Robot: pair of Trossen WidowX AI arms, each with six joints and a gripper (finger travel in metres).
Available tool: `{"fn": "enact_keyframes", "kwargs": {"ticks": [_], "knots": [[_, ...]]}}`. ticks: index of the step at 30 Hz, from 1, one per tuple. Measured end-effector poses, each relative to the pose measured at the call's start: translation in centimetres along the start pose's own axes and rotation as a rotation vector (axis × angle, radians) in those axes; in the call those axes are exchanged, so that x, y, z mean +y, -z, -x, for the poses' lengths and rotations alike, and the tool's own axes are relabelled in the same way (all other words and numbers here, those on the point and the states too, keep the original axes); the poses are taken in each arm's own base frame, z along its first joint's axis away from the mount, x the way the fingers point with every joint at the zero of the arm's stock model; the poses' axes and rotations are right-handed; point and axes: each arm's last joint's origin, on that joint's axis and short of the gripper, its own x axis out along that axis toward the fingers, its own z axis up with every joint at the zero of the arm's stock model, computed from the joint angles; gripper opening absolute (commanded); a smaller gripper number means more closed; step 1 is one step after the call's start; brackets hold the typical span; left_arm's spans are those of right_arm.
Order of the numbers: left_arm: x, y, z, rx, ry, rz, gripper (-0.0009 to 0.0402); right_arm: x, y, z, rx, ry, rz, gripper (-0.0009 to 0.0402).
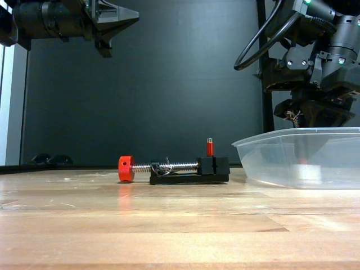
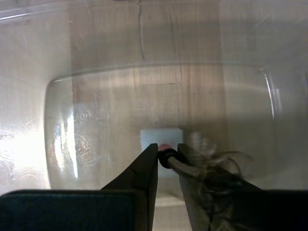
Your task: Pick the RCA connector and install on taskboard
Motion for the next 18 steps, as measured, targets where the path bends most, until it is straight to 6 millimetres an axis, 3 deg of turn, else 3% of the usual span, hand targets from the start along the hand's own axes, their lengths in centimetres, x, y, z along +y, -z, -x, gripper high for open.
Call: {"fn": "enact_keyframes", "kwargs": {"ticks": [9,18], "knots": [[0.00,0.00,0.00,0.000,0.000,0.000,0.0000,0.00,0.00,0.00,0.000,0.000,0.000,-0.0001],[0.00,0.00,0.00,0.000,0.000,0.000,0.0000,-0.01,-0.01,0.11,-0.004,-0.001,-0.001,0.0002]]}}
